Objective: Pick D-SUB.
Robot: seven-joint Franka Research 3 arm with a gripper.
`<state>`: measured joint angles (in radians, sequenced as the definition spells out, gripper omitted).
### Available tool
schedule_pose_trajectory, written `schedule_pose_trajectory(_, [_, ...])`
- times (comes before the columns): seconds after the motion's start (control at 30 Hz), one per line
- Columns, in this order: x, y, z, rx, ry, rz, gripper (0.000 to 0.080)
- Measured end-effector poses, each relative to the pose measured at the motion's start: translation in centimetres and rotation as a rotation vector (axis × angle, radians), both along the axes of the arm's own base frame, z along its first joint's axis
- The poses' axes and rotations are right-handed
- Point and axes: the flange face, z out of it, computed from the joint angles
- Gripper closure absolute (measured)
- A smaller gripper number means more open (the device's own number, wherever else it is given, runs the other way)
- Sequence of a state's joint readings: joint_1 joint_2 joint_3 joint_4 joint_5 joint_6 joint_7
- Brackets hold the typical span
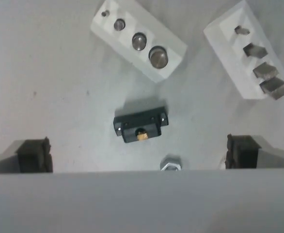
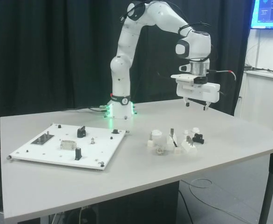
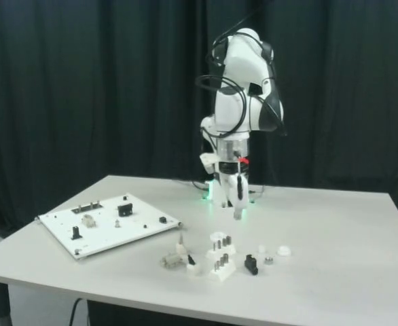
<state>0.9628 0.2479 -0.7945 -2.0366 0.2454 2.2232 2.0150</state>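
Two jaws hang wide open above the bench (image 2: 248,135), the gripper (image 1: 138,154) high over the black connector (image 1: 140,125). It lies flat beside a small nut (image 1: 170,164), near two white blocks (image 1: 138,39). Risk: a skewed descent clips the nut.

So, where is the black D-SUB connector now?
The D-SUB connector lies on the grey table, below the open gripper, beside two white peg blocks and a nut.
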Motion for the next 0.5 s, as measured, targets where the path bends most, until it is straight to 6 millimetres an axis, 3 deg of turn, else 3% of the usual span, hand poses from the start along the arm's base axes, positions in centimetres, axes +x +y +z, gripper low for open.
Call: schedule_pose_trajectory(0.5, [-0.2,1.8,0.4,-0.014,-0.005,0.121,0.0003])
